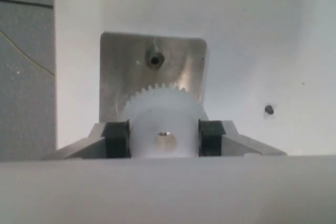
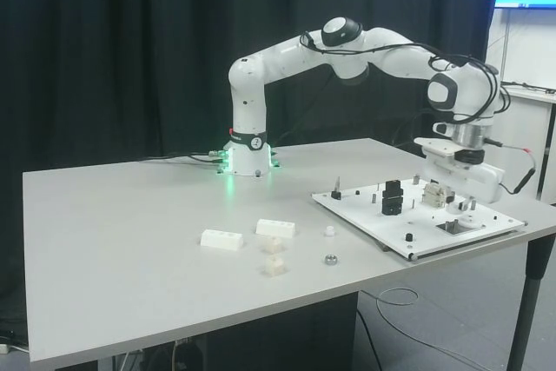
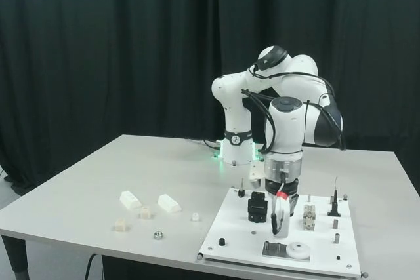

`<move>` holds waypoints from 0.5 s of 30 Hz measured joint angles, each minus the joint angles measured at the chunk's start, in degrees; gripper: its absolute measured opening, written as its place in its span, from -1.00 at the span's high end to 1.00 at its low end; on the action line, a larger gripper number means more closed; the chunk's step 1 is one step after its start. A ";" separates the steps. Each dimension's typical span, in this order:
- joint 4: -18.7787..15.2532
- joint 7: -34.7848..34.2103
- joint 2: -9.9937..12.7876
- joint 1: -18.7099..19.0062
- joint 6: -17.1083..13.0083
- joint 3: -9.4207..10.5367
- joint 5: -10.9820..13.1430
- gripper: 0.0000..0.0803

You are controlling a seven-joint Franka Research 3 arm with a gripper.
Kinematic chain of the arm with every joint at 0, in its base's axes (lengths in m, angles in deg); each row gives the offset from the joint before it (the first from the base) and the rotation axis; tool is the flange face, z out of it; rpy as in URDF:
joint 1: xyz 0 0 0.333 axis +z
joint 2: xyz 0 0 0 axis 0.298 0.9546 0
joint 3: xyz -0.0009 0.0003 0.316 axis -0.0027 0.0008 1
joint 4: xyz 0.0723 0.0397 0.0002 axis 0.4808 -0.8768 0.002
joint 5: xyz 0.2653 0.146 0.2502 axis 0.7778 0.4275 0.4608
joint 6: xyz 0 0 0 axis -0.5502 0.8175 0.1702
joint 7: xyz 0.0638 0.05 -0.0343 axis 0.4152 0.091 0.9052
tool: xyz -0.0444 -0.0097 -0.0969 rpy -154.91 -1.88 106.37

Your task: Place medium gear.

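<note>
gear (image 1: 164, 124) — white, toothed, between the jaws | jaws — black pads touching its hub, clamped on it

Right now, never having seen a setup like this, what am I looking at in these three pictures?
That is a white robot arm bolted to a grey table. Two pictures come from cameras in the room; the third looks down from the arm's wrist, past its jaws. On the table lie small white blocks, a nut, and a white board carrying small parts. The jaws are closed on a white toothed wheel, the medium gear, held over a metal plate on that board.
</note>
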 joint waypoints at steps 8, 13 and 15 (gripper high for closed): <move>-1.18 -0.41 0.04 0.00 0.61 -0.46 -0.42 0.32; -1.36 -1.08 0.04 0.07 3.03 -1.45 -0.42 0.32; -1.36 -1.13 0.04 0.23 4.30 -2.01 -0.39 0.32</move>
